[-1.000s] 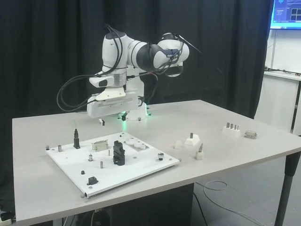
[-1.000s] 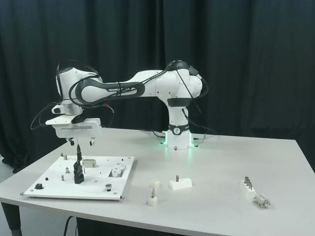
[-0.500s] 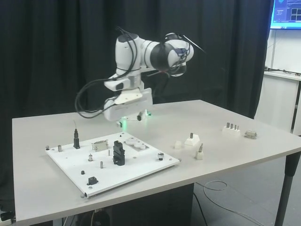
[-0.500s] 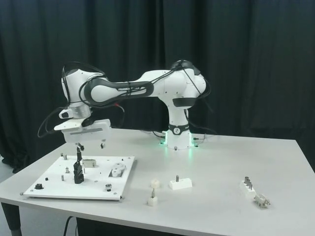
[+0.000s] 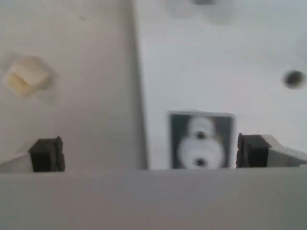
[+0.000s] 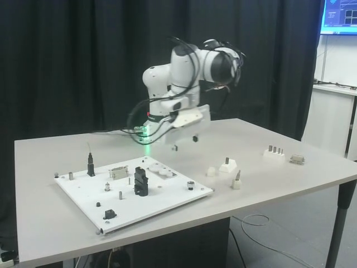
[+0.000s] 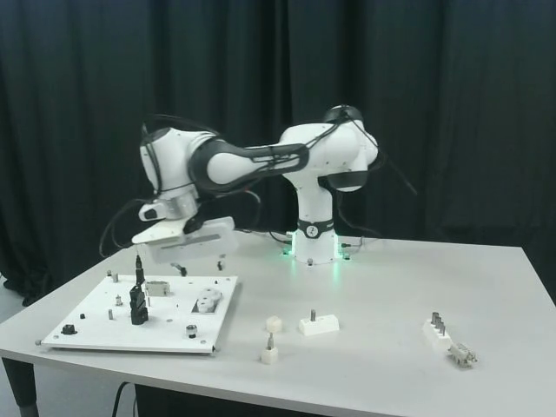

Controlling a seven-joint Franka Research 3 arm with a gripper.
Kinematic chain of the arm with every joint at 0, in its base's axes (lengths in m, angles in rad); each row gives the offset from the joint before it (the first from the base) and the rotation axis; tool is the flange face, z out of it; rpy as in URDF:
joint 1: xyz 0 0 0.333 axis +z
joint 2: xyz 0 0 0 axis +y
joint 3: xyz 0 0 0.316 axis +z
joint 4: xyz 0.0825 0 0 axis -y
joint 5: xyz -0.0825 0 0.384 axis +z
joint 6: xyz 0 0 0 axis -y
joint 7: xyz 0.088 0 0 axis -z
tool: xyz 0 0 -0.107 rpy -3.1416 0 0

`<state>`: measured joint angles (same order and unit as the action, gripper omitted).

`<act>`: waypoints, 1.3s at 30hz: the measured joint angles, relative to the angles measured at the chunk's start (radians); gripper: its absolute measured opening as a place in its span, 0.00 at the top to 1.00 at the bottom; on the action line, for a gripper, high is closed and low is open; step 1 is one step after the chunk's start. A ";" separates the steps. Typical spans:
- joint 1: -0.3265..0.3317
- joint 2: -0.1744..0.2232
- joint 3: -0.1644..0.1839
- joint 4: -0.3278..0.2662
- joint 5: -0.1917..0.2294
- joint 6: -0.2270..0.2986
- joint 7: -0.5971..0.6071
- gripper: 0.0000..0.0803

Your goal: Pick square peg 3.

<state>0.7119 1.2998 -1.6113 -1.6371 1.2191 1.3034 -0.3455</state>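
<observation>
The pegs [image 6: 274, 149] stand upright in a small white holder [image 6: 274, 156] near the far end of the grey table [image 6: 312, 173], well apart from the gripper [image 6: 184, 142]; which of them is peg 3 cannot be told. The gripper hangs above the edge of the white board [image 6: 162, 198], its jaws spread wide and holding nothing. Below it lies a white two-holed part [image 5: 200, 146].

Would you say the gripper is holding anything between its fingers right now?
No, the gripper is open, with only the white board and table visible between its fingers.
</observation>
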 joint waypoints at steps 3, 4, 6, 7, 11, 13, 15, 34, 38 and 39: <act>0.050 0.000 0.000 -0.025 0.000 0.001 0.015 0.00; 0.067 0.000 0.000 -0.035 0.000 0.003 0.019 0.00; 0.102 0.000 0.000 -0.054 0.000 0.007 0.023 0.00; 0.118 0.000 0.000 -0.065 0.000 0.011 0.023 0.00; 0.190 0.000 0.002 -0.112 0.000 0.035 0.023 0.00; 0.224 0.000 0.004 -0.136 -0.001 0.053 0.023 0.00; 0.261 0.000 0.007 -0.162 -0.003 0.075 0.023 0.00; 0.529 -0.012 0.083 -0.321 -0.033 0.304 0.037 0.00; 0.551 -0.013 0.103 -0.323 -0.045 0.319 0.056 0.00; 0.557 -0.013 0.108 -0.323 -0.049 0.320 0.061 0.00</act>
<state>1.2685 1.2869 -1.5037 -1.9598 1.1701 1.6239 -0.2843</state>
